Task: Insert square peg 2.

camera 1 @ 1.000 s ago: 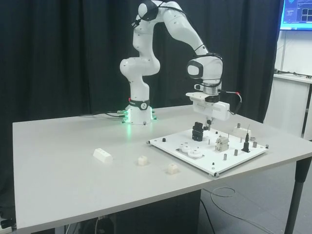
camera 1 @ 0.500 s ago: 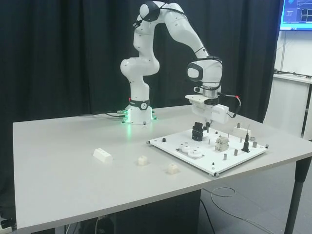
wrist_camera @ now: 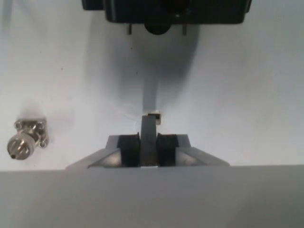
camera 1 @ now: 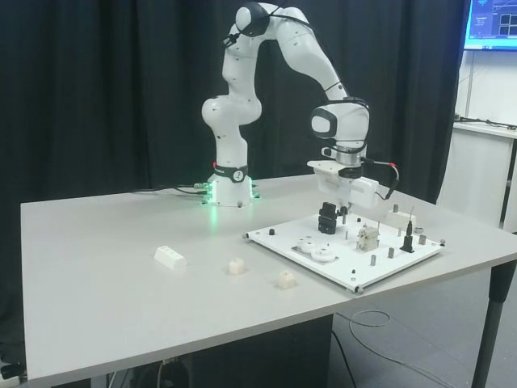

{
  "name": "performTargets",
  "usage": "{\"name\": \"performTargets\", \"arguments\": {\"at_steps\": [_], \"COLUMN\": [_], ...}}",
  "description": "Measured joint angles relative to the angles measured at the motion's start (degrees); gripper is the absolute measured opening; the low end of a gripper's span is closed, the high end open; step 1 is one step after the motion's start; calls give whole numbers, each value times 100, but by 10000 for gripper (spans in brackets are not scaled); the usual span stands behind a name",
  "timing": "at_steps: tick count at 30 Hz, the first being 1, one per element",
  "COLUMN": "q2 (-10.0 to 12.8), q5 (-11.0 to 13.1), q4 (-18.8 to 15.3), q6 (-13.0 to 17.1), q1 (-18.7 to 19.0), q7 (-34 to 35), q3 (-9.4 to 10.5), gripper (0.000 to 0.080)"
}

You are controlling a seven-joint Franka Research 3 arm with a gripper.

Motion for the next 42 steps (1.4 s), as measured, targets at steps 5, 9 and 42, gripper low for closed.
{"name": "performTargets", "arguments": {"at_steps": [5, 9, 42], "q2": [47, 72, 197], "q5": [134, 214, 497], "q4": [1, 1, 8], "q6": [20, 20, 16], "q1": [411, 708, 1765], "q7": [-58, -92, -220], "q3": [-383, -660, -1607], "gripper": [72, 72, 72]}}
